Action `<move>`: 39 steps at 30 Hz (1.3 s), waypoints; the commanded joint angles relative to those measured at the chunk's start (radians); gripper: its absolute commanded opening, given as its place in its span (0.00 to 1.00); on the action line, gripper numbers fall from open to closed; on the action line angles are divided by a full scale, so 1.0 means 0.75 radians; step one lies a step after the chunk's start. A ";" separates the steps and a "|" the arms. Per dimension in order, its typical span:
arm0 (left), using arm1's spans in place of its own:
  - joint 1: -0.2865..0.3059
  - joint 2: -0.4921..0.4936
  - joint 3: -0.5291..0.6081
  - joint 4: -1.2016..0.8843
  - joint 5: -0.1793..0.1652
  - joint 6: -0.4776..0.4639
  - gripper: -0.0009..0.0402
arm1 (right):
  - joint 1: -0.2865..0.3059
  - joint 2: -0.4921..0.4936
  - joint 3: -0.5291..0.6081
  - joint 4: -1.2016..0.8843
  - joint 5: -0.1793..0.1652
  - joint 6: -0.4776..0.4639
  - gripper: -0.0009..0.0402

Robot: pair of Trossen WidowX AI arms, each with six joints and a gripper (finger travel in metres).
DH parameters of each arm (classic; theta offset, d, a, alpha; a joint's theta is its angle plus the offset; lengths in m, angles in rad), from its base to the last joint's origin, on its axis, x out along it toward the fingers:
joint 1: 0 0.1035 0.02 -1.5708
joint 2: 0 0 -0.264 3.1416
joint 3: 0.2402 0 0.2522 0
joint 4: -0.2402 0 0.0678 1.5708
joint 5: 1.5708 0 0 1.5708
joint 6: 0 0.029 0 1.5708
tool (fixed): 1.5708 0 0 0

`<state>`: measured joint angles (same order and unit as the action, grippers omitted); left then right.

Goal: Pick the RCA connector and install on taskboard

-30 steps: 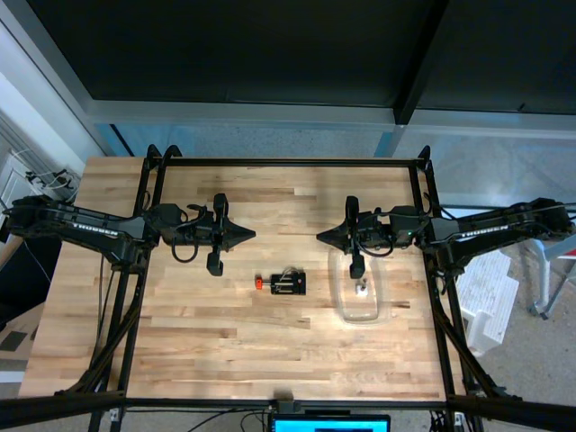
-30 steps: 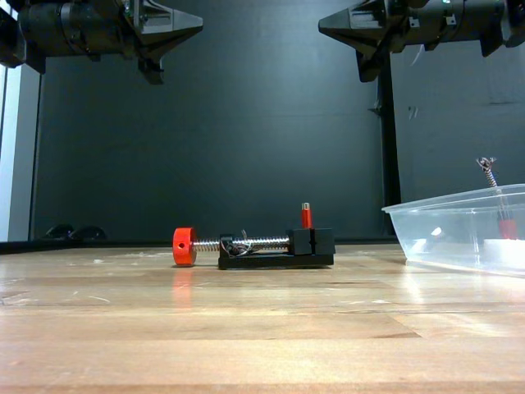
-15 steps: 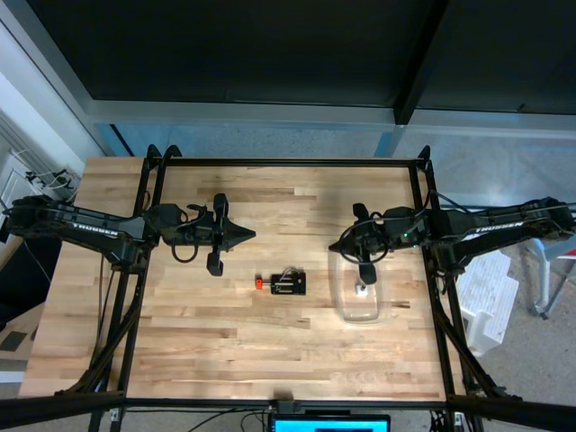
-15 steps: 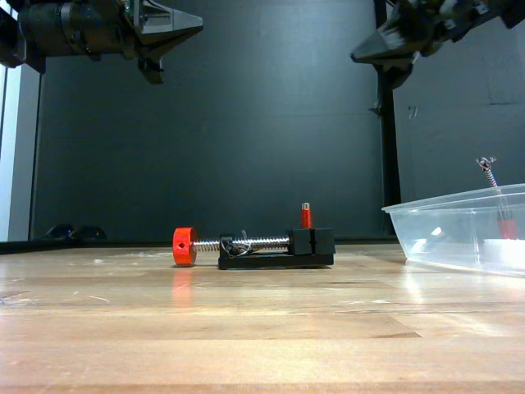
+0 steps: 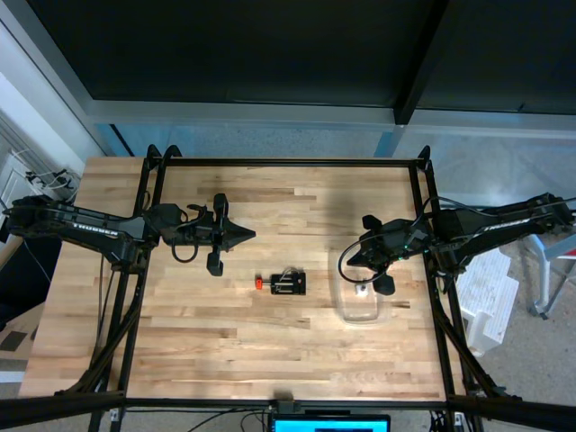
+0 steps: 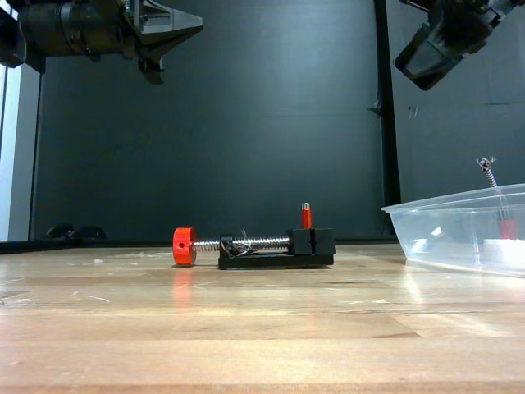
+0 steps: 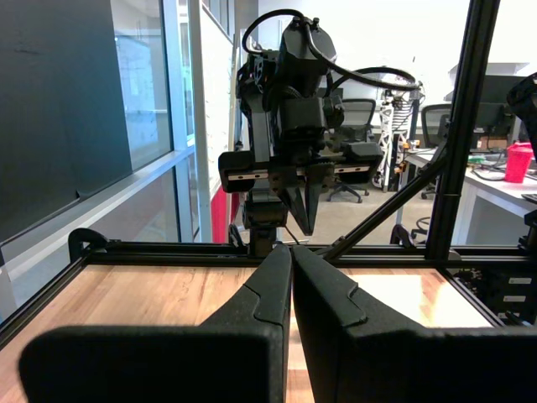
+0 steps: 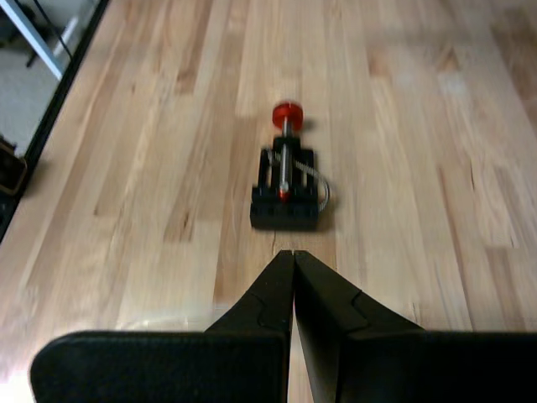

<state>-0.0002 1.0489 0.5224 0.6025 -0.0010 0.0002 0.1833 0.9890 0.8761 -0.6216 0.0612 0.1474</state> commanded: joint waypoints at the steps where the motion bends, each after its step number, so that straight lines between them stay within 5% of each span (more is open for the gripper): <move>1: 0.001 0.001 0.001 0.001 0.001 0.000 0.02 | 0.017 -0.001 0.018 -0.101 0.004 0.004 0.02; 16: 0.000 0.001 0.001 0.001 0.001 0.000 0.02 | 0.202 0.001 0.033 -0.420 0.069 0.110 0.02; 23: 0.000 0.000 0.001 0.001 0.001 0.000 0.02 | 0.217 0.037 0.032 -0.531 0.069 0.149 0.04; 39: 0.000 0.001 0.001 0.001 0.001 0.000 0.02 | 0.225 0.133 -0.094 -0.436 0.072 0.242 0.44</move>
<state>-0.0002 1.0489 0.5228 0.6029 -0.0010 -0.0002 0.3515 1.0805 0.8139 -0.9546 0.1131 0.3225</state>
